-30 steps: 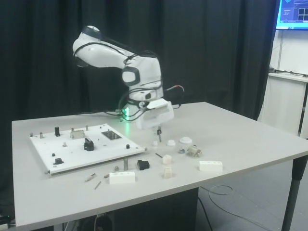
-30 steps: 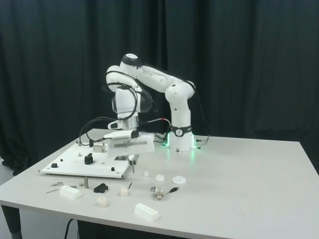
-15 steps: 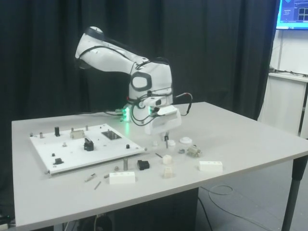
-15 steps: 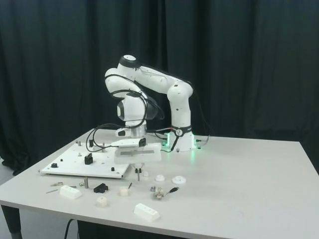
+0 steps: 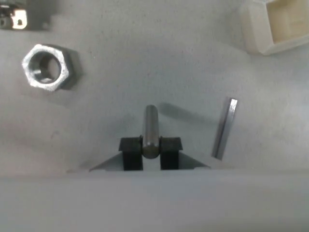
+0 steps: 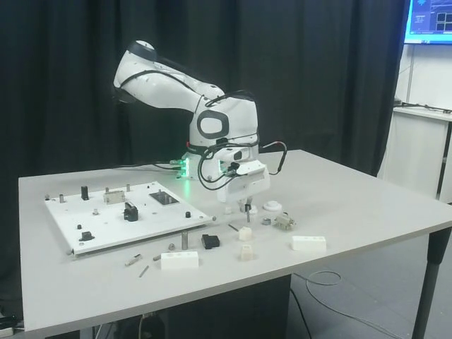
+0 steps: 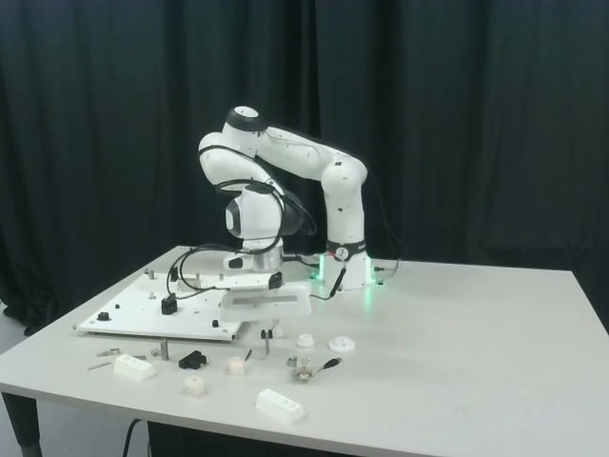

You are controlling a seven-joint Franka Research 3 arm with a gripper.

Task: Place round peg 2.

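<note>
Since one second ago, my arm has swung away from the board and come down over the loose parts, carrying the peg along. My gripper (image 5: 150,153) is closed on the peg (image 5: 150,130): two black fingers (image 5: 130,152) clamp its upper end, one on each side, and the rest of the shaft hangs below them, pointing at the table (image 5: 145,58). Whether the tip touches the table I cannot tell.

Wrist view, outward from the fingers: a thin flat bar (image 5: 225,128) lies on the table right of the peg, apart from it. A hex nut (image 5: 46,67) sits at upper left, well apart. A corner of a white box-shaped part (image 5: 277,24) shows at upper right, open side up. A small metal piece (image 5: 14,17) is cut off at the top left corner.

First room view: my gripper (image 6: 245,205) hangs low at frame centre, right of the white board (image 6: 120,212), among scattered small parts. A white disc (image 6: 272,206) lies just right of it; a white block (image 6: 308,244) lies toward lower right, another white block (image 6: 179,260) at lower centre-left.

Second room view: my gripper (image 7: 266,335) is at centre-left, low over the table, beside the board's (image 7: 162,319) right edge.
</note>
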